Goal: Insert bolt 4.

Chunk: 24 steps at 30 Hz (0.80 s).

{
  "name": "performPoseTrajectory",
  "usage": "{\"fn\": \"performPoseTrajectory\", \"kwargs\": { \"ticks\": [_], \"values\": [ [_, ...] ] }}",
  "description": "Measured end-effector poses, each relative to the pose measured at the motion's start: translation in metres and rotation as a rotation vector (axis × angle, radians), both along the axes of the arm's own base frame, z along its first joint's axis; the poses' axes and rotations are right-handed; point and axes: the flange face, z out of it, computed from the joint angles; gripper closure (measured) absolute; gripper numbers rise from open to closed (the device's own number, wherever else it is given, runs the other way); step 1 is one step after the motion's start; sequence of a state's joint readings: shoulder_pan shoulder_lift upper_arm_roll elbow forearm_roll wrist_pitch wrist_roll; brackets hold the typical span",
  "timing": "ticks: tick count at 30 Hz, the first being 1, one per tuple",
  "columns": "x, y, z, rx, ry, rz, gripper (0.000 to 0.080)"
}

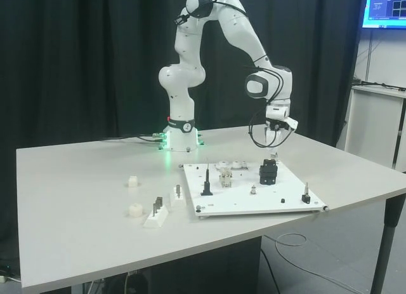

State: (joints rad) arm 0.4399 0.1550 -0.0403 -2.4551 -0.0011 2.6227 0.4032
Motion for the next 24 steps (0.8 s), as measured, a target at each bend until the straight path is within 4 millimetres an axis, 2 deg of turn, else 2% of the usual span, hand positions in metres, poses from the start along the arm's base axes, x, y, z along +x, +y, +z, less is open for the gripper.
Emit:
{"fn": "performPoseTrajectory", "kwargs": {
  "ticks": [24],
  "values": [
    [0.006, -0.002, -0.014, -0.012, 0.015, -0.004, 0.0577]
  ]
}}
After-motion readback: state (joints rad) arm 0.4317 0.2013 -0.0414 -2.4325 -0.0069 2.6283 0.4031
